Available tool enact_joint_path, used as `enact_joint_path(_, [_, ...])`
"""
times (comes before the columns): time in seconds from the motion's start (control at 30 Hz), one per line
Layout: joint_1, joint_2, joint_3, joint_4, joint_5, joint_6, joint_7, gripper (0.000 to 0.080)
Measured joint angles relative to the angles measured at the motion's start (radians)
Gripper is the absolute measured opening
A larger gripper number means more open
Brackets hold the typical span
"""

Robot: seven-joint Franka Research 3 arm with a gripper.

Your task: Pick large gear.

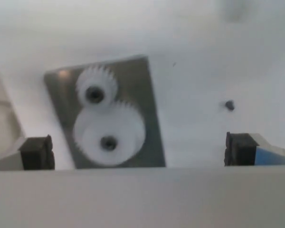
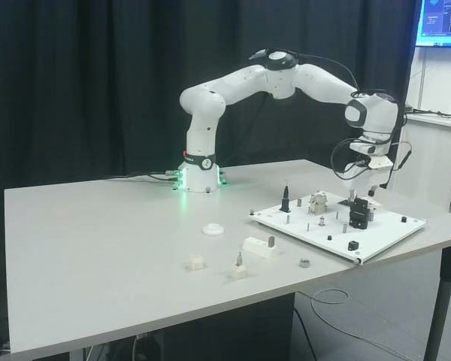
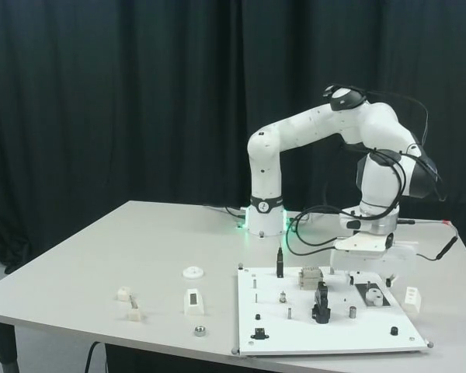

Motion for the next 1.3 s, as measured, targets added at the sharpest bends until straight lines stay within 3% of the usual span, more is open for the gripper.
enact_joint_path(0.37, [0.030,-0.003,-0.026,0.019,0.000,-0.046,0.040,0.0800])
enact_joint_path(0.93, [0.059,-0.003,-0.034,0.020,-0.013,-0.046,0.074,0.0800])
enact_joint_path(1.3, [0.060,-0.003,-0.055,0.016,-0.084,-0.047,0.074,0.0800])
